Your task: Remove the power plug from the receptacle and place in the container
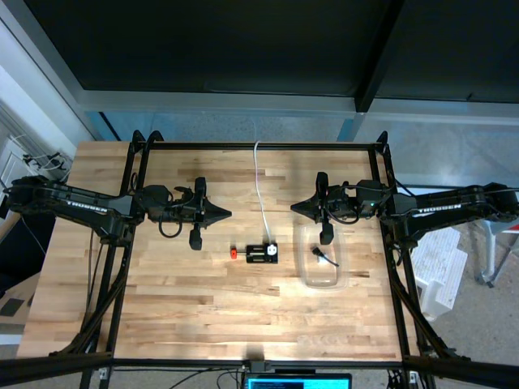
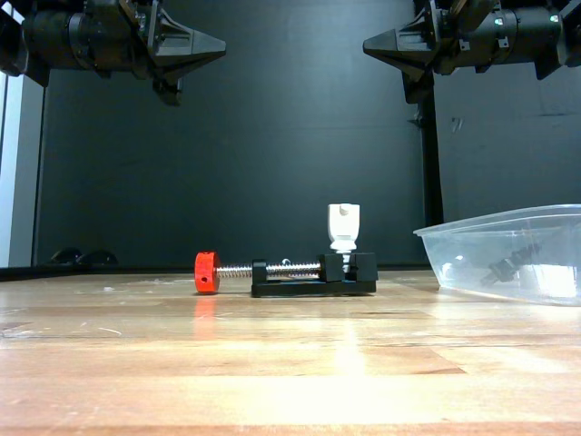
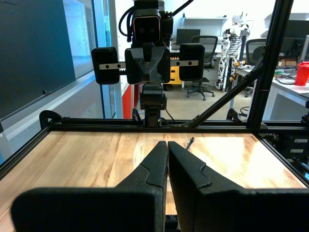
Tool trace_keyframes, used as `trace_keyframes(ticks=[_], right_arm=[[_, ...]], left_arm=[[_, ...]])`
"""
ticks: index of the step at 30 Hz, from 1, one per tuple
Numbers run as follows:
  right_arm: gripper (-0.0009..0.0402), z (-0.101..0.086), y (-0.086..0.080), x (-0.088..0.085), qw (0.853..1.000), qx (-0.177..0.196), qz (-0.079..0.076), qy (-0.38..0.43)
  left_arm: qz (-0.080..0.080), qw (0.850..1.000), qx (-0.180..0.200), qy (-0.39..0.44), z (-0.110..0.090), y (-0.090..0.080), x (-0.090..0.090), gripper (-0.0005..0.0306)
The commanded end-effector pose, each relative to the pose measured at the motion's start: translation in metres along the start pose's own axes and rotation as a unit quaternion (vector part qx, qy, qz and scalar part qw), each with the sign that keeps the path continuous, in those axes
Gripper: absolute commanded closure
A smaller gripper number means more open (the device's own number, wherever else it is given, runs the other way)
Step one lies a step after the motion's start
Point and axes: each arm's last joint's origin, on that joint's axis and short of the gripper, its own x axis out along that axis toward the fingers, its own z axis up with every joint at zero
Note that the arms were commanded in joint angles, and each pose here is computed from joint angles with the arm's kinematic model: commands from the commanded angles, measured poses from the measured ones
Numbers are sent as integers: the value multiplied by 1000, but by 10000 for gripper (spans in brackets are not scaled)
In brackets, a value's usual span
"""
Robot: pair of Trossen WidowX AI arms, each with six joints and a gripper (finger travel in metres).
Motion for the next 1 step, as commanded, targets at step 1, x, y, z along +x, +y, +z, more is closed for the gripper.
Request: trace_keyframes(ticks=[1], right_arm=[[393, 0, 0, 0, 1000, 0, 0, 0]], left_arm=[[0, 1000, 0, 0, 0, 0, 0, 300]])
